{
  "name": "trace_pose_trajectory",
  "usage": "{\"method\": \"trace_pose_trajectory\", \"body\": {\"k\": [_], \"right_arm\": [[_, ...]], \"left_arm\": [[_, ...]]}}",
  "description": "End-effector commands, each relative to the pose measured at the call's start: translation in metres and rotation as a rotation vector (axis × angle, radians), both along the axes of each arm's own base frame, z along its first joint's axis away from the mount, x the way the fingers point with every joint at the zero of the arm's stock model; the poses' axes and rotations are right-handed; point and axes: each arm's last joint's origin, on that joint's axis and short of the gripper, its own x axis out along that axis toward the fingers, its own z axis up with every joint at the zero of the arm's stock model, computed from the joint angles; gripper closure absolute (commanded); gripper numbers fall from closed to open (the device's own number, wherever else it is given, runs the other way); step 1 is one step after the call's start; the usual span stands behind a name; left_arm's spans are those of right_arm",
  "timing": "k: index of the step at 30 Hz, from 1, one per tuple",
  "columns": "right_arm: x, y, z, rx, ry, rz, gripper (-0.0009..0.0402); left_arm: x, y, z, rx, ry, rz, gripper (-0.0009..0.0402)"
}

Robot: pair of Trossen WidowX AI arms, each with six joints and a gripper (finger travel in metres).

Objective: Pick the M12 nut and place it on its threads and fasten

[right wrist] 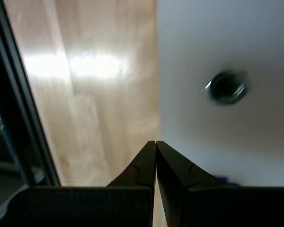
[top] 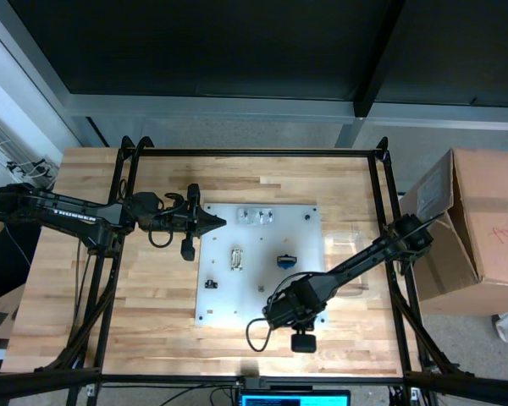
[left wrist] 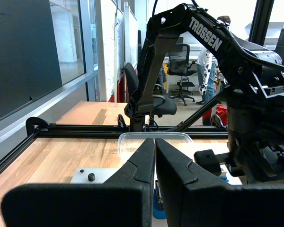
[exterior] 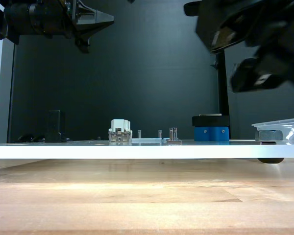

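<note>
the m12 nut (exterior: 270,134) sits on its stud (right wrist: 226,88) at the near right edge of the white board (top: 237,288), free of both arms. in the low view it shows as a grey hex shape in front of the clear tray (exterior: 284,125). in the right wrist view it is a silvery rim around a dark centre. how far down the stud it sits, i cannot tell. the right pincer (right wrist: 156,142) hangs above the board close to the nut, off to one side of it, clenched with its fingertips pressed together and nothing between them. the left pincer (left wrist: 155,142) is well apart from the nut, raised high over the board's far left edge, also clenched and empty. the board lies on the wooden bench (top: 85,296).
</note>
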Motion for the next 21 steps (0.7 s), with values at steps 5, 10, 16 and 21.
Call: {"method": "trace_pose_trajectory", "body": {"k": [5, 10, 16, 21], "right_arm": [[0.001, -0.006, -0.001, -0.186, -0.070, -0.022, 0.0393], [0.005, -0.009, -0.001, -0.299, -0.156, -0.043, 0.0393], [0.008, -0.008, -0.002, -0.296, -0.188, -0.042, 0.0393], [0.009, -0.007, -0.006, -0.284, -0.174, -0.038, 0.0393]], "left_arm": [[0.000, 0.000, 0.000, 0.000, 0.000, 0.000, 0.0393], [0.000, 0.000, 0.000, 0.000, 0.000, 0.000, 0.0393], [0.000, 0.000, 0.000, 0.000, 0.000, 0.000, 0.0393], [0.000, 0.000, 0.000, 0.000, 0.000, 0.000, 0.0393]]}}
